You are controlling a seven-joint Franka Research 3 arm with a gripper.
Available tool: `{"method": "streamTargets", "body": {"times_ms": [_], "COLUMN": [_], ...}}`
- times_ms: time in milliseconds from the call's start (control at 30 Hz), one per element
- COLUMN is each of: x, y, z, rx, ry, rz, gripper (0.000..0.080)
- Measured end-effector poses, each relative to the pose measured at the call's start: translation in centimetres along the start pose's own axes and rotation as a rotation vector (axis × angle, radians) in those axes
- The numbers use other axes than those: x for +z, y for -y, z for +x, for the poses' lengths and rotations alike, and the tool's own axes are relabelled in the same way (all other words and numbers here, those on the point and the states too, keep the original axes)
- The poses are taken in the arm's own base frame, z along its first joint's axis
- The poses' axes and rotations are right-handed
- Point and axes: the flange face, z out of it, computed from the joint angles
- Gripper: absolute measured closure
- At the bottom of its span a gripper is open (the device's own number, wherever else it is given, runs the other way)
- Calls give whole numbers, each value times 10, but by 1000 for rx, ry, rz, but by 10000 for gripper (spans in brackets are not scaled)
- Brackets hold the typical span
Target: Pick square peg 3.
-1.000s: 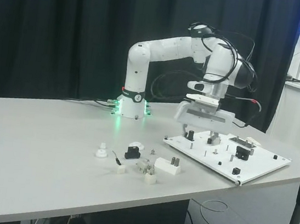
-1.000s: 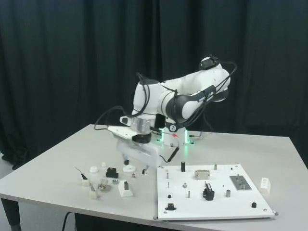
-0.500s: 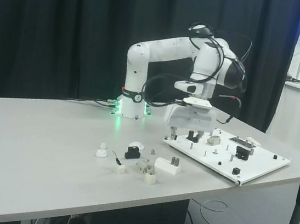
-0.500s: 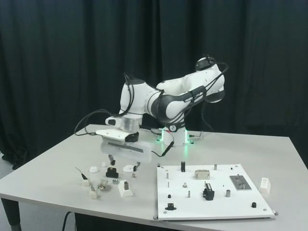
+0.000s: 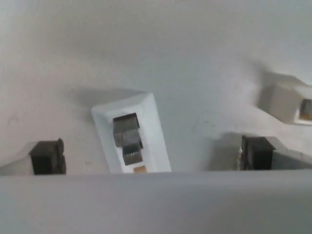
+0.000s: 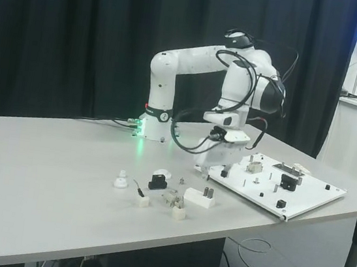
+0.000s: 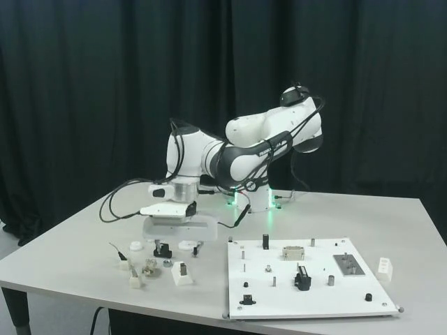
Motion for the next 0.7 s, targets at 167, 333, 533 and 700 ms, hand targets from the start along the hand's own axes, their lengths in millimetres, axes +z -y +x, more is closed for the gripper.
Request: {"method": "streamTargets", "body": {"times_ms": [167, 333, 533, 700], "x": [14, 27, 38, 45], "y": [2, 2, 2, 1], "z": [-2, -5, -9, -13], "rx": [-77, -116, -134, -142], "ry": [23, 45, 71, 91], "rz": [1, -4, -12, -17], "gripper": [3, 3, 3, 3]}}
